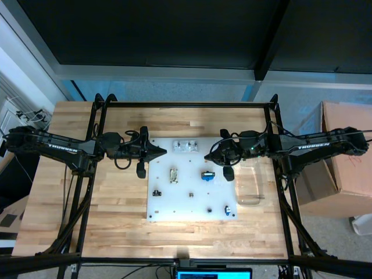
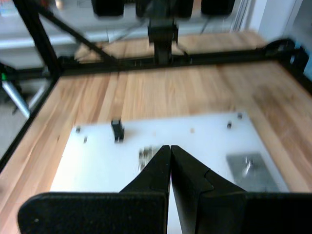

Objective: Unfasten the M12 nut and place it in the container

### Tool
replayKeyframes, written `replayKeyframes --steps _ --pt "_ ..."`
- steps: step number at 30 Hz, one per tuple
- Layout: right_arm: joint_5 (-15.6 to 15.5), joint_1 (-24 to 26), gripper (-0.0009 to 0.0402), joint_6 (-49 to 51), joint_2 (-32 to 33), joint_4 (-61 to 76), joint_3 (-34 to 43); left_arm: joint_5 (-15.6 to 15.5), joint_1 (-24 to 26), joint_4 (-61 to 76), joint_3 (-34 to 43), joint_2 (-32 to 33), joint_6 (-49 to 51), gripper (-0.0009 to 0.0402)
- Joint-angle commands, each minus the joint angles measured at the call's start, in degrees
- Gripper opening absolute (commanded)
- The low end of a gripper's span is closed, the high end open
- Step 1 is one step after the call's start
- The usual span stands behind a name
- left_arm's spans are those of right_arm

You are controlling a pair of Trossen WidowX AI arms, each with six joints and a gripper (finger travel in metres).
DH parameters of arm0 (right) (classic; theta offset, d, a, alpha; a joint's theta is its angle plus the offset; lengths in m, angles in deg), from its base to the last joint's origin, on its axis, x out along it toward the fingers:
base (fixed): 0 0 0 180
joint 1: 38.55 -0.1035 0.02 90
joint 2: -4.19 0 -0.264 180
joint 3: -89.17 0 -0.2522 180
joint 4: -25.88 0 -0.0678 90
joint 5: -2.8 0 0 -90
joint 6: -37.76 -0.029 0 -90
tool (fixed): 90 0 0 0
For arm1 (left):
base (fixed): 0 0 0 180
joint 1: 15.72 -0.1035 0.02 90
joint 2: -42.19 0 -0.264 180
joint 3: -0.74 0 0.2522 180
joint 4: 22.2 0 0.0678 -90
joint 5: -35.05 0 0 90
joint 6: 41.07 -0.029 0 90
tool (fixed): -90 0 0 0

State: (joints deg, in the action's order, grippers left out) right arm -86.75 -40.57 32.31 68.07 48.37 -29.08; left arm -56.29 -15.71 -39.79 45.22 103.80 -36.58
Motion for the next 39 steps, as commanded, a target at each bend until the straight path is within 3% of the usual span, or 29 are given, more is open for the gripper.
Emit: replayKeyframes --steps 1,7,16,22,28,39 --pt "-0.04 -0.17 0.0 -0.02 0.42 11.04 4.22 0.02 0.0 0.0 0.0 0.0 -0.02 0.0" --pt "-0.26 -0.33 0.0 -1.44 1.84 28.44 11.21 0.02 0.0 0.0 0.0 0.0 -0.02 0.0" --pt "-0.22 -1.7 0.0 -3.39 9.6 48.65 23.69 0.02 0.0 0.0 0.0 0.0 -0.02 0.0" --pt "-0.52 -2.47 0.0 -4.96 16.72 55.01 31.54 0.02 0.0 0.0 0.0 0.0 -0.02 0.0" --pt "-0.52 -6.84 0.0 -6.12 24.9 58.84 39.12 0.02 0.0 0.0 0.0 0.0 -0.02 0.0" --pt "-1.33 -15.72 0.0 -14.21 34.29 61.29 44.37 0.02 0.0 0.0 0.0 0.0 -0.02 0.0"
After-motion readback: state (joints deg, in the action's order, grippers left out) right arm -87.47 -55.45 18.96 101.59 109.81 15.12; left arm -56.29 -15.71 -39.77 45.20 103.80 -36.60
